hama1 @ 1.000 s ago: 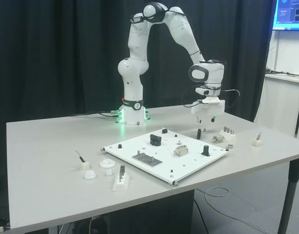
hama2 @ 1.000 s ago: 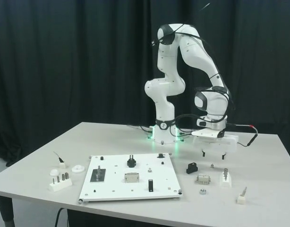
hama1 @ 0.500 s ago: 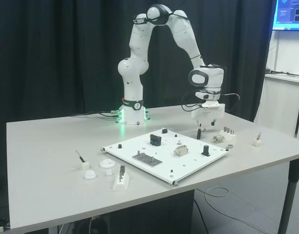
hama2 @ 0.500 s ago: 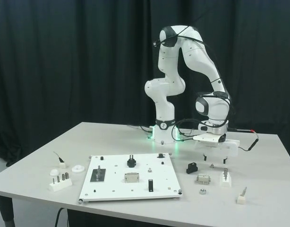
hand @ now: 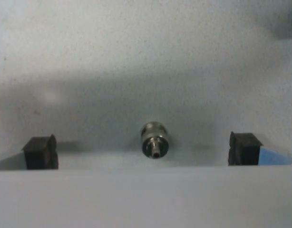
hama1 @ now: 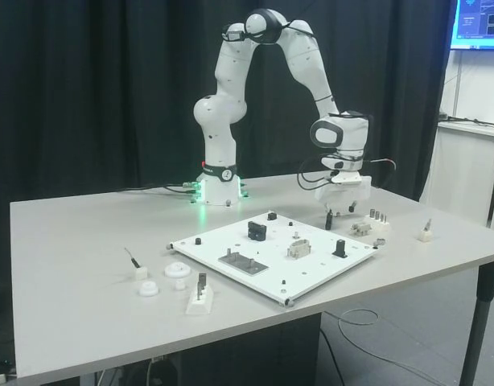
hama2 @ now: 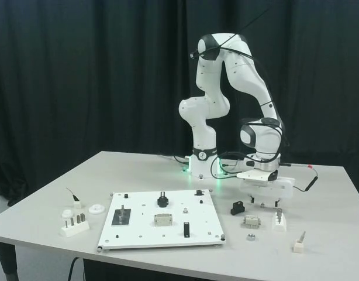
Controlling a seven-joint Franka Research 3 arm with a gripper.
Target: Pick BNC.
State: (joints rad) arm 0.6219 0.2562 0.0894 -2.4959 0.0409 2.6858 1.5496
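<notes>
The small metal plug [hand: 153, 139], the thing to be picked, stands upright on the grey table [hand: 136, 57], its pin pointing up at the wrist camera. In that picture it sits just below the middle of the frame, midway between the two black fingertips [hand: 40, 152]. The gripper [hand: 142, 151] is spread wide, with a clear gap on each side of the plug and nothing held. The tips look to be near the table surface, though how much height is left cannot be judged from above.

In the second room view the gripper [hama2: 266, 201] sits low over the table at centre right of the frame, just right of a small black block [hama2: 237, 206] and just above a grey connector [hama2: 250, 222] and a white holder with a pin [hama2: 278, 223]. The plug itself is hidden under the hand there. The white board [hama2: 138, 231] with its fittings lies to the left, well apart. In the first room view the gripper [hama1: 341, 211] hangs just beyond the board's far right edge.

The step in hand seems to be the end of the approach: the fingers straddle the plug but have not closed. The next move calls for any last lowering so the pads meet the plug's body, not its thin pin, then an even squeeze, then a straight lift. The plug is small and round, so an off-centre squeeze could tip it or let it slip out.
</notes>
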